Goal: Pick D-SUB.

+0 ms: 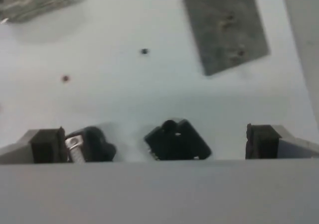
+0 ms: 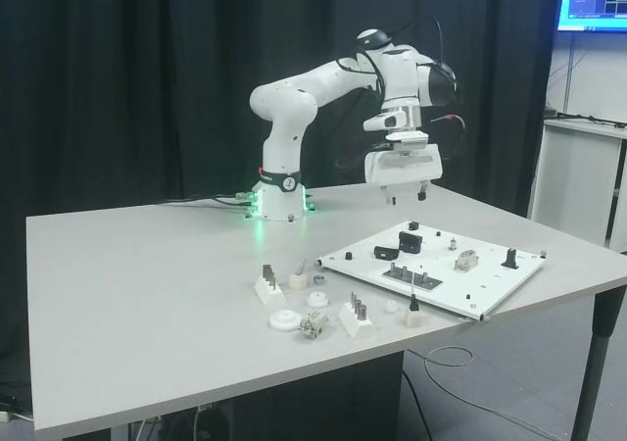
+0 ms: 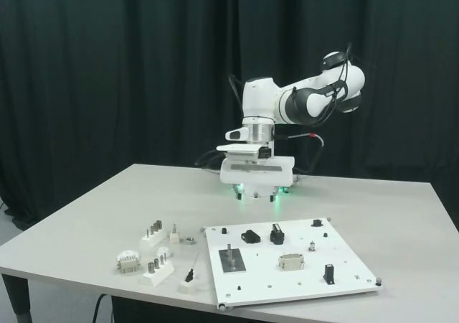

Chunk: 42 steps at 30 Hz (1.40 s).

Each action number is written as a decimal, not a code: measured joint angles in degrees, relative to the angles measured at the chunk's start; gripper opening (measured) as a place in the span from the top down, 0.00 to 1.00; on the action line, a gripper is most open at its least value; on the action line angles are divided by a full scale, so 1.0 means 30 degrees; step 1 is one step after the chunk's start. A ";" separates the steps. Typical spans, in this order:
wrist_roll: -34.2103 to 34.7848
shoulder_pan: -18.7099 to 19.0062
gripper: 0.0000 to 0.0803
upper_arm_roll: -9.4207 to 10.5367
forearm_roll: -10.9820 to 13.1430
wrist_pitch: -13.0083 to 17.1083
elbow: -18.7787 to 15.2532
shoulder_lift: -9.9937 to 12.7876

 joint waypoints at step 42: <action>1.3767 -0.3189 0.00 0.1746 -0.1102 -0.2408 0.1341 0.0035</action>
